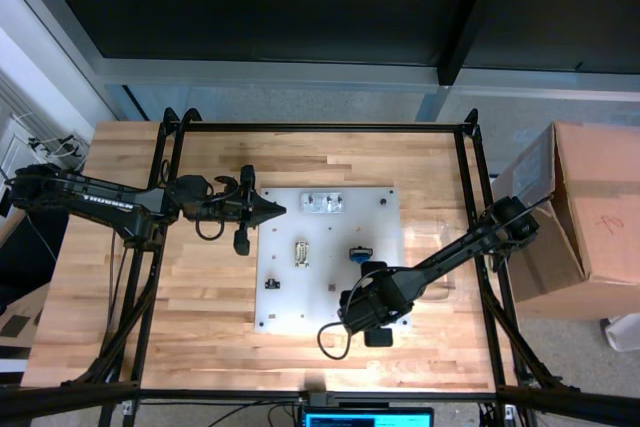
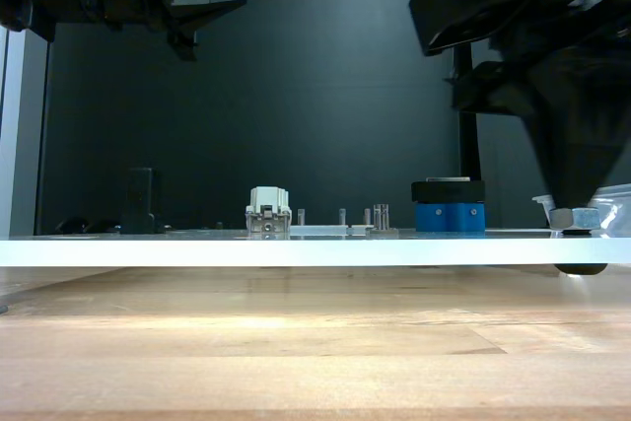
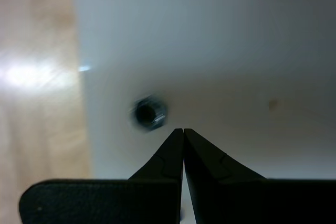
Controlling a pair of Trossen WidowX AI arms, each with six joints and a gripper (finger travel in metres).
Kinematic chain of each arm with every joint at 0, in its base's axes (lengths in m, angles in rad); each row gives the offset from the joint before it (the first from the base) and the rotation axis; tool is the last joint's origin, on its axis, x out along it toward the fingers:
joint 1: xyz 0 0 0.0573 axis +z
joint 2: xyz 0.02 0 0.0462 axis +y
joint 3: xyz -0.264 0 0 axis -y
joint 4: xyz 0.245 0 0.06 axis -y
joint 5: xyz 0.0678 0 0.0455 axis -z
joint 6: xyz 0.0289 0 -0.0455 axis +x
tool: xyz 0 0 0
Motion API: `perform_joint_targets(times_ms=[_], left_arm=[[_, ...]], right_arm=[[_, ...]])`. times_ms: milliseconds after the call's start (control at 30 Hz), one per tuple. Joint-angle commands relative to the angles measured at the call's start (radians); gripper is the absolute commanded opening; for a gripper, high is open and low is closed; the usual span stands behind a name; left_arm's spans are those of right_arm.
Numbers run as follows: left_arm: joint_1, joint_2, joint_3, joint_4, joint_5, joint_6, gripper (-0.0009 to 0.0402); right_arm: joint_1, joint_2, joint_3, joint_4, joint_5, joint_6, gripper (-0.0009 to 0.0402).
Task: Pick the M12 nut and place it on its threads and fasten
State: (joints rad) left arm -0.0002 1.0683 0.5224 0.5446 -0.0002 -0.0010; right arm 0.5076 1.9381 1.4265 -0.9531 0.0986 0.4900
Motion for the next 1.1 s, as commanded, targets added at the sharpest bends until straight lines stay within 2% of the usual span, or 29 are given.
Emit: perform_joint_targets(times_ms=[33, 133, 233, 267, 367, 400, 467, 567, 633, 900, 967, 1100], left_arm=[[0.0, 0.0, 0.0, 0.0, 0.0, 0.0, 0.0], [0.0, 0.0, 0.0, 0.0, 0.0, 0.0, 0.0], [0.0, 0.0, 0.0, 0.0, 0.0, 0.0, 0.0], [0.0, 0.0, 0.0, 0.0, 0.0, 0.0, 0.0], [0.0, 0.0, 0.0, 0.0, 0.0, 0.0, 0.0], [0.0, 0.0, 0.0, 0.0, 0.0, 0.0, 0.0], [0.0, 0.0, 0.0, 0.0, 0.0, 0.0, 0.0], [0.0, 0.0, 0.0, 0.0, 0.0, 0.0, 0.0], [0.0, 0.0, 0.0, 0.0, 0.0, 0.0, 0.0], [0.0, 0.0, 0.0, 0.0, 0.0, 0.0, 0.0], [0.0, 0.0, 0.0, 0.0, 0.0, 0.0, 0.0], [0.0, 0.0, 0.0, 0.0, 0.0, 0.0, 0.0]], right_arm=[[0.001, -0.001, 0.001, 0.008, 0.023, 0.0, 0.0], [0.001, -0.001, 0.001, 0.025, 0.033, 0.0, 0.0], [0.001, -0.001, 0.001, 0.028, 0.021, 0.0, 0.0], [0.001, -0.001, 0.001, 0.028, -0.021, -0.005, 0.0], [0.001, -0.001, 0.001, 0.022, -0.267, -0.06, 0.0], [0.001, -0.001, 0.001, 0.017, -0.318, -0.061, 0.0], [0.001, -0.001, 0.001, 0.009, -0.346, -0.057, 0.0], [0.002, -0.001, 0.001, -0.001, -0.341, -0.057, 0.0], [0.001, -0.001, 0.001, -0.003, -0.304, -0.057, 0.0], [0.001, -0.001, 0.001, -0.002, -0.052, -0.016, 0.0], [0.001, -0.001, 0.001, -0.001, -0.003, 0.004, 0.0], [0.001, 0.002, 0.001, 0.011, 0.006, 0.003, 0.0]])
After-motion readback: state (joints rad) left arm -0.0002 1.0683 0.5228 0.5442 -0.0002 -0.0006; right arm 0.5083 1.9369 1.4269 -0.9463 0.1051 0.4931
